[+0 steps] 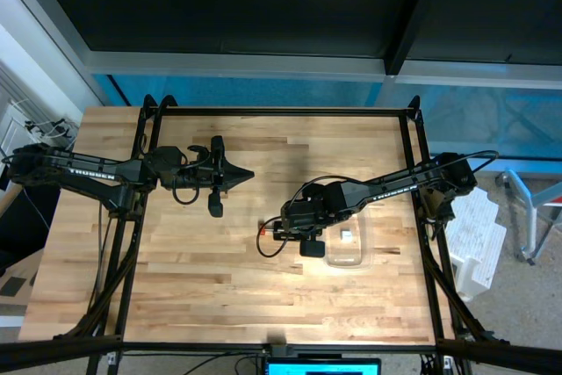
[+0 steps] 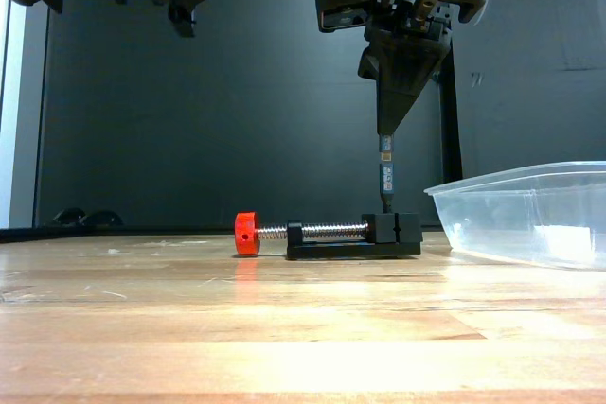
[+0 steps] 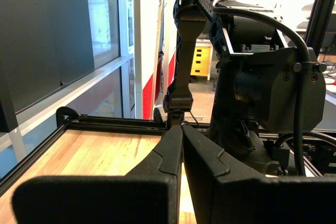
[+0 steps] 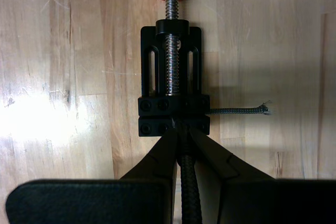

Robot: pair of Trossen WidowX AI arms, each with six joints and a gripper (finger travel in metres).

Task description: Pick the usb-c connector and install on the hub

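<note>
The hub (image 2: 331,234) is a small black block with a threaded screw and a red-orange knob (image 2: 246,233), lying on the wood table. My right gripper (image 2: 385,131) hangs straight above its plain end, shut on the usb-c connector (image 2: 386,177), which stands upright with its tip at the block's top. In the right wrist view the fingers close around the plug's braided cable (image 4: 189,182) right at the hub (image 4: 173,77). My left gripper (image 1: 239,175) is parked high at the table's back left, shut and holding nothing.
A clear plastic tray (image 1: 358,256) sits just right of the hub, with a small pale square piece (image 1: 346,235) inside. A frayed cable end (image 4: 247,110) pokes out beside the hub. Black frame rails run along the table's edges.
</note>
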